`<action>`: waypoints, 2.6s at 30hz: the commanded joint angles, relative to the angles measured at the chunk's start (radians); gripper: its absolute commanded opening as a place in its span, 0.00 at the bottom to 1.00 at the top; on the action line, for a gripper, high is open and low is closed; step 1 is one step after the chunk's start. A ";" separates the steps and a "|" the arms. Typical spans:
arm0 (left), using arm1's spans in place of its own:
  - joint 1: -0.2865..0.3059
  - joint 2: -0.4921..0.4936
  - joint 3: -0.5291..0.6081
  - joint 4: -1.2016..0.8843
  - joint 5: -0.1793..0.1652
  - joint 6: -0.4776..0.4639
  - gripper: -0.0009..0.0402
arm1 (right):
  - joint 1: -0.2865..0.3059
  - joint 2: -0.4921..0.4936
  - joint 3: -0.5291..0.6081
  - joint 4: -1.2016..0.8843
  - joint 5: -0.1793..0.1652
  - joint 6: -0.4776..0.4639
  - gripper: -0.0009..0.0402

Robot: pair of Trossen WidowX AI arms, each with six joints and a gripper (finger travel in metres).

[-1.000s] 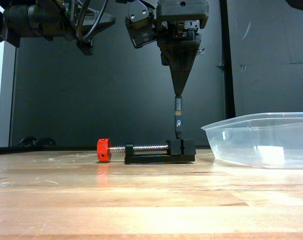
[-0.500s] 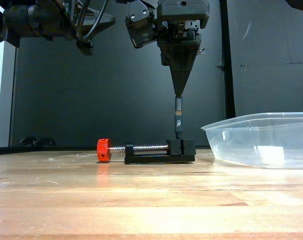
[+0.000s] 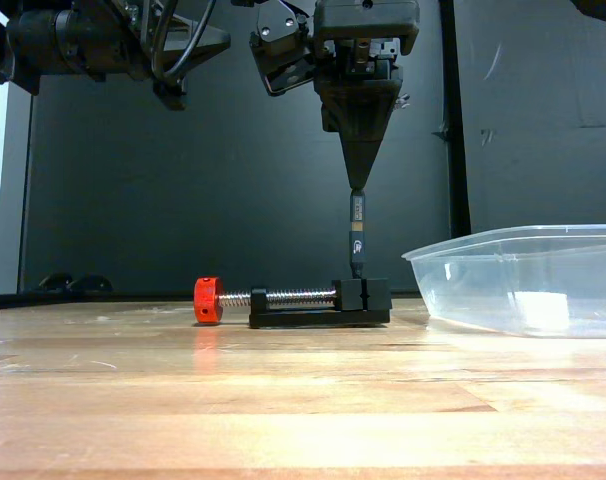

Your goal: Pick the USB-C connector and install on taskboard

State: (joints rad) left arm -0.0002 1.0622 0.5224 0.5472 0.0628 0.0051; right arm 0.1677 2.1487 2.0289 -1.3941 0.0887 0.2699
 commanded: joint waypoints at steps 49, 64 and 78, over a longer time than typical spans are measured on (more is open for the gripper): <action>0.000 0.000 0.000 0.000 0.000 0.000 0.02 | -0.006 0.002 -0.018 0.023 0.006 -0.025 0.02; 0.000 0.000 0.000 0.000 0.000 0.000 0.02 | -0.007 0.000 -0.024 0.017 0.006 -0.025 0.02; 0.000 0.000 0.000 0.000 0.000 0.000 0.02 | -0.007 -0.003 -0.024 0.023 0.005 0.005 0.02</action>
State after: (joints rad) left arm -0.0002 1.0622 0.5224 0.5472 0.0628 0.0051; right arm 0.1608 2.1460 2.0048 -1.3724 0.0940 0.2714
